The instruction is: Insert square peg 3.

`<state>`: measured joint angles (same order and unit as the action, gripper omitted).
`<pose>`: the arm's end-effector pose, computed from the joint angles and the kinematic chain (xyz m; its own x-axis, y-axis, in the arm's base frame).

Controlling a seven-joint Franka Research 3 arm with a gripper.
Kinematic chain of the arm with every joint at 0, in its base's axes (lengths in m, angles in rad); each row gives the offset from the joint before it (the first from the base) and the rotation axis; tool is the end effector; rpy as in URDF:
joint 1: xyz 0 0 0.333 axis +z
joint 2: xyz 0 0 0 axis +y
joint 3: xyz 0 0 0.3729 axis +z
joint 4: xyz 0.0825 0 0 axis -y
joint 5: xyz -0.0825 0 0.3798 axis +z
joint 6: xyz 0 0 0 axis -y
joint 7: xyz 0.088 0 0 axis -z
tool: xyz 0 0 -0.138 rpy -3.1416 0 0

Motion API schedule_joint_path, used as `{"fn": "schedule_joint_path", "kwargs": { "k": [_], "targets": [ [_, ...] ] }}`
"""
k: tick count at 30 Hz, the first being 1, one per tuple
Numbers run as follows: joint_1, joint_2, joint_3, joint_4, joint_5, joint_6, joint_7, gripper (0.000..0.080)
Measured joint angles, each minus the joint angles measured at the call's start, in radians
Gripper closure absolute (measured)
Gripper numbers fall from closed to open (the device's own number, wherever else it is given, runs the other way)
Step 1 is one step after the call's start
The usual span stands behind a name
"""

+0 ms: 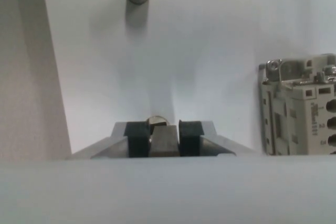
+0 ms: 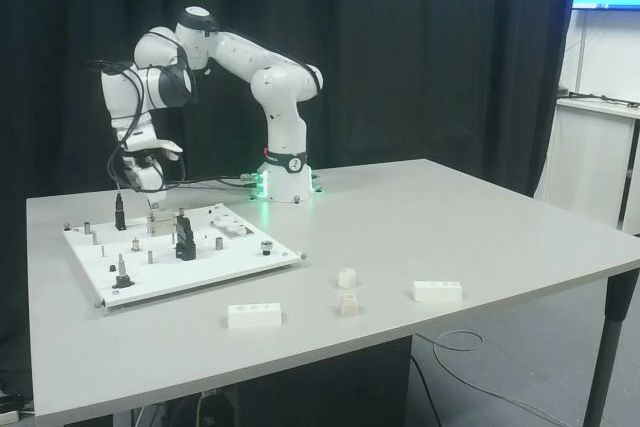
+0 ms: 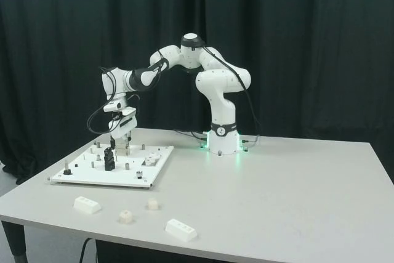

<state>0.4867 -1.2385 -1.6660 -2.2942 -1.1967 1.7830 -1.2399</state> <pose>0.1115 -0.4699 0.2125 0.7032 0.6976 0.1369 0.7109 -0.6912 -0.1297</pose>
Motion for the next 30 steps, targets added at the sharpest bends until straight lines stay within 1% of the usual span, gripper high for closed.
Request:
{"fn": "schedule_joint_path", "kwargs": {
  "k": [19, 30],
  "targets": [
    [0.005, 0.000, -0.022, 0.009, -0.014, 0.012, 0.001, 0.0689],
    [0.005, 0.000, -0.024, 0.009, -0.013, 0.012, 0.001, 0.0689]
  ]
}}
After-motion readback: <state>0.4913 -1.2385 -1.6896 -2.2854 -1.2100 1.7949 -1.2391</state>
